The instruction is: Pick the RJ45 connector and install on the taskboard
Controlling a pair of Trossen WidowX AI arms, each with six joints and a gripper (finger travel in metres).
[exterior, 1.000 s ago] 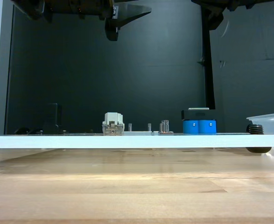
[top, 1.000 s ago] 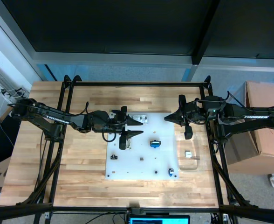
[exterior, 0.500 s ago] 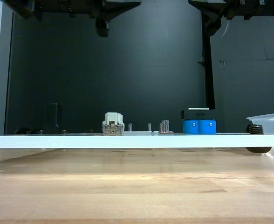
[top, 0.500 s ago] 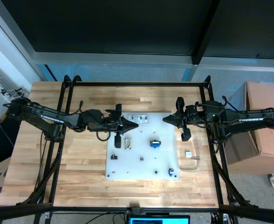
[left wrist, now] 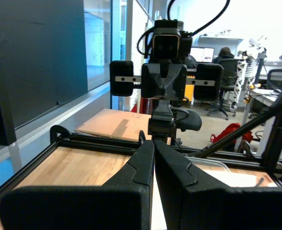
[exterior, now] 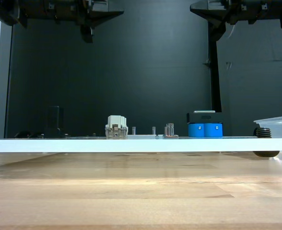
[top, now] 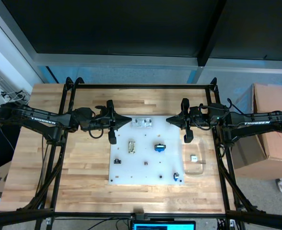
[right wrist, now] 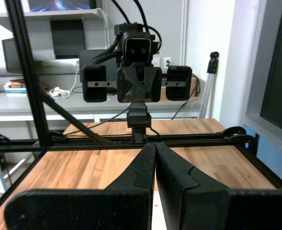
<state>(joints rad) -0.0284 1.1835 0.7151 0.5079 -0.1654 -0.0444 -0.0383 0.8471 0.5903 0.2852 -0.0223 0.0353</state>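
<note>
Above the taskboard's far edge, two empty grippers face each other.
High view: left gripper (top: 126, 118) and right gripper (top: 170, 119) hang raised, apparently clear of work; RJ45 connector (top: 131, 146) sits on taskboard (top: 146, 175). Low view: connector (exterior: 116, 128) stands upright, seemingly seated. Wrist views: both jaws pressed together, holding nothing.

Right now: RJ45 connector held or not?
Not held. Left gripper, over the board's far-left corner, and right gripper, over its far-right corner, have jaws shut, empty. Whether it's seated: cannot tell.
</note>
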